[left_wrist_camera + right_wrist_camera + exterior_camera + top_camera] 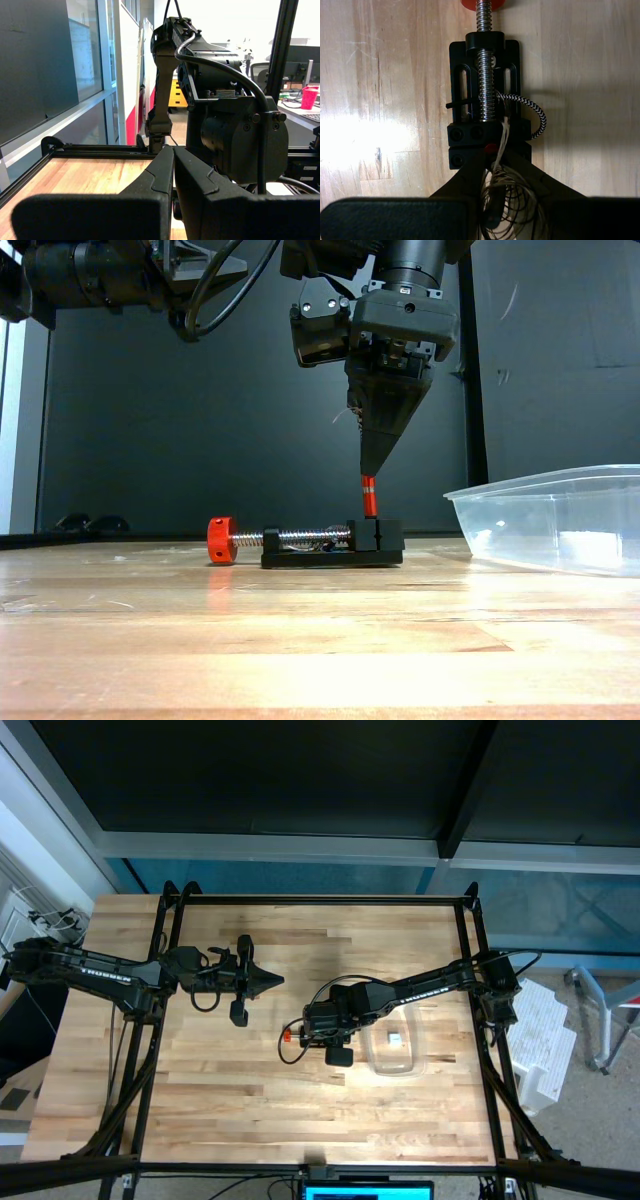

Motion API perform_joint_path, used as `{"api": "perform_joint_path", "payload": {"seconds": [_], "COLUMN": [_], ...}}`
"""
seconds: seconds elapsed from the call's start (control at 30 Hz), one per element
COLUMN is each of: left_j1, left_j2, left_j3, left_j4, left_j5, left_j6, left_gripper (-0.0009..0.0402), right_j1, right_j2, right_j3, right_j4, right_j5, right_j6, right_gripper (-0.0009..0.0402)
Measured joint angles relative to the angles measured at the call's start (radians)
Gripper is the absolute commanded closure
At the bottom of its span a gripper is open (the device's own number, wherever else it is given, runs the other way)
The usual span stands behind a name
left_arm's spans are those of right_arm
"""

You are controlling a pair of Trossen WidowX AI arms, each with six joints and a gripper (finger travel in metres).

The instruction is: Pick the rca connector and install on the hub

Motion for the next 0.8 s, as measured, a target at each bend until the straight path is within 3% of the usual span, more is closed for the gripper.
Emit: {"api": "perform_joint_path", "payload": {"seconds": [0.23,0.67,0.8], "left_j1": [0.000,0.000,0.000], "left_j2": [0.000,0.000,0.000], "left_j3": [0.000,0.000,0.000], "left_j4": [0.000,0.000,0.000], "left_j5": [0.000,0.000,0.000], "left_j6": [0.000,0.000,0.000], "left_gripper": [0.0393,0.0393,0.0393], "right_j1": [0.000,0.000,0.002], "right_j2": [-0.001,-0.055,-0.089], "right_j3": [-0.001,-0.002,-0.033], "right_j4": [0.003,-0.003,-0.004], "right_j5": [0.000,0.000,0.027], "right_j6": [0.000,0.001,0.005], "right_gripper": [0.0372,0.0259,0.0233]}}
